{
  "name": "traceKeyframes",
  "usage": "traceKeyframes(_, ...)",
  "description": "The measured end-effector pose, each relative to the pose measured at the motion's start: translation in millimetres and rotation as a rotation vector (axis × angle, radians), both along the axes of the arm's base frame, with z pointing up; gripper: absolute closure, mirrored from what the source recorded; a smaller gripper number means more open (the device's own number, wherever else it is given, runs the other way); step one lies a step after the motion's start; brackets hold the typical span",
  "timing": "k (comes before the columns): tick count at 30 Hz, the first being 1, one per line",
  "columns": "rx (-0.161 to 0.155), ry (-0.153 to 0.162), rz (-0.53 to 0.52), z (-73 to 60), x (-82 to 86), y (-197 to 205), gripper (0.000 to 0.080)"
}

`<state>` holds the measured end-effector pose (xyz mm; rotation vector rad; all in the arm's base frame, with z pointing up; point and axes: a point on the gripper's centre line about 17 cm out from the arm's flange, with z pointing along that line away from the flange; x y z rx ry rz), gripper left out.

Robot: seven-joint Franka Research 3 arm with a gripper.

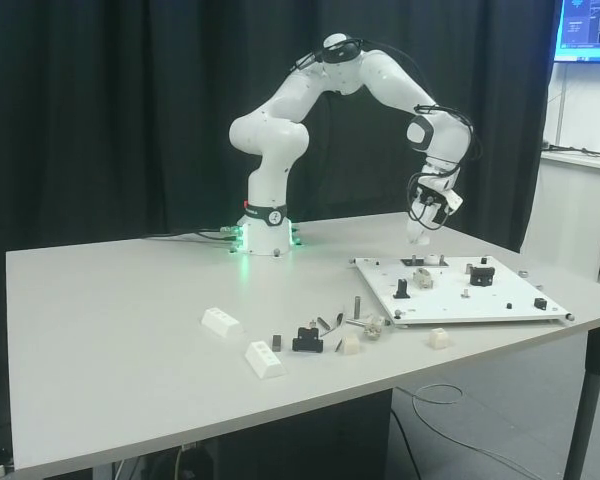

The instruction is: Place large gear.

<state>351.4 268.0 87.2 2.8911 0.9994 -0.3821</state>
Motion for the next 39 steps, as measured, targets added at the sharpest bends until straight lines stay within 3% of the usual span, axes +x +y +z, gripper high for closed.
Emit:
traceKeyframes(18, -0.004, -0.004, 0.004, 0.8, 1.6, -0.3, 0.0206)
traceKeyframes(28, -0.053, -0.037, 0.014, 7.8, 16.7, -19.8, 0.0206)
traceKeyframes(39, -0.116, -0.078, 0.048, 16.3, 48.6, -67.0, 0.0206)
